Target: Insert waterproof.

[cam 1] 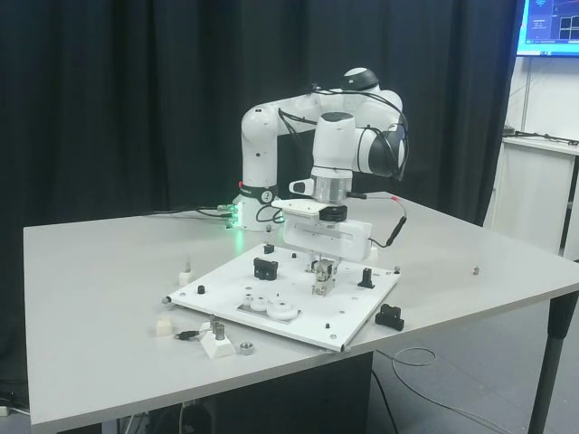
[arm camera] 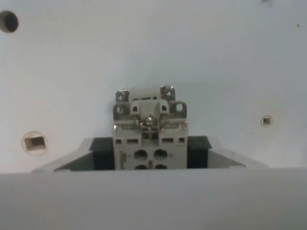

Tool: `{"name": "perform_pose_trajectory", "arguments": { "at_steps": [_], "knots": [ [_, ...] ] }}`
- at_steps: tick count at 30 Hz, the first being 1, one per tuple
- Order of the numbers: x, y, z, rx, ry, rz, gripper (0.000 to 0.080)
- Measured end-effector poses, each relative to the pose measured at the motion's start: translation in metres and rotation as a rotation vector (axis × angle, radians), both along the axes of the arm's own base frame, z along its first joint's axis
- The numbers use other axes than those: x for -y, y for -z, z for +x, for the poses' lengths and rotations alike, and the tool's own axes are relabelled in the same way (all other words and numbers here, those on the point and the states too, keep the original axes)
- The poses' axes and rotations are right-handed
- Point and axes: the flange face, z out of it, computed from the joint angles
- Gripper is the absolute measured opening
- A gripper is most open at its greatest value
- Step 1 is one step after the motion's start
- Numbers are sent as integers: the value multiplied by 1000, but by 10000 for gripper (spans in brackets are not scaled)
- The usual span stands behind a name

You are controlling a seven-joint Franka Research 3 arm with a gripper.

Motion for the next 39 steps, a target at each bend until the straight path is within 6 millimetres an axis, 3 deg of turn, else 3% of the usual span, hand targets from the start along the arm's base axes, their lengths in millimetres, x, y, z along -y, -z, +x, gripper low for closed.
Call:
{"name": "perform_pose_trajectory", "arguments": {
  "at_steps": [10,37,39],
  "knots": [
    [2,2,-1,7,-72,6,310],
    [4,4,-5,29,-21,24,310],
    [4,4,-5,29,-21,25,337]
  ]
}}
